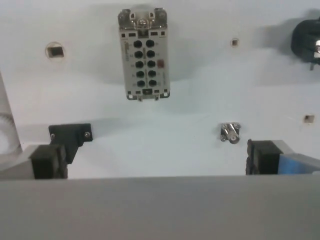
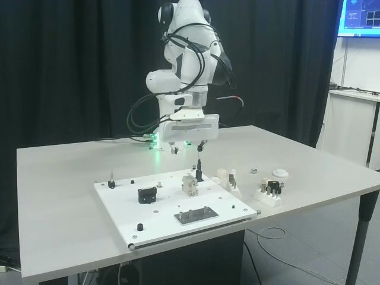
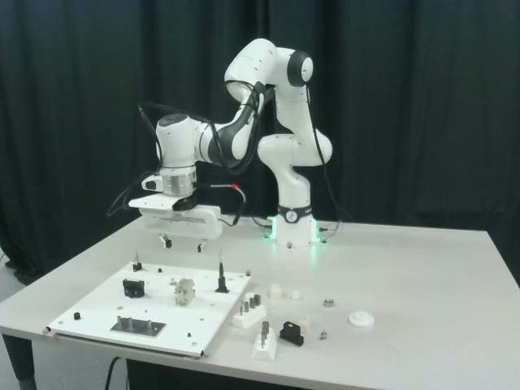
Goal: Pick BNC.
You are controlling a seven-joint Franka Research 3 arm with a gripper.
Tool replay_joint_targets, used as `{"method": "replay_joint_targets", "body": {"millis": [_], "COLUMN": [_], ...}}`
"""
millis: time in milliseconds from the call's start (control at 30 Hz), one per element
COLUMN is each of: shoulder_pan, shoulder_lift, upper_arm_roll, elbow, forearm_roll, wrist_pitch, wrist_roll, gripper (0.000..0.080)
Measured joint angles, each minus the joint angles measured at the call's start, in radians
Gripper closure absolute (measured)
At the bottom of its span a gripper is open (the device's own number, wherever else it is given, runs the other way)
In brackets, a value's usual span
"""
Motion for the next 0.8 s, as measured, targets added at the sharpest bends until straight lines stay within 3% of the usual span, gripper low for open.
{"method": "replay_joint_targets", "body": {"millis": [800], "shoulder_pan": [0.007], "shoulder_lift": [-0.014], "upper_arm_roll": [0.0], "elbow": [-0.053], "forearm_roll": [0.006], "wrist_pitch": [0.07], "wrist_roll": [0.0], "gripper": [0.0003]}}
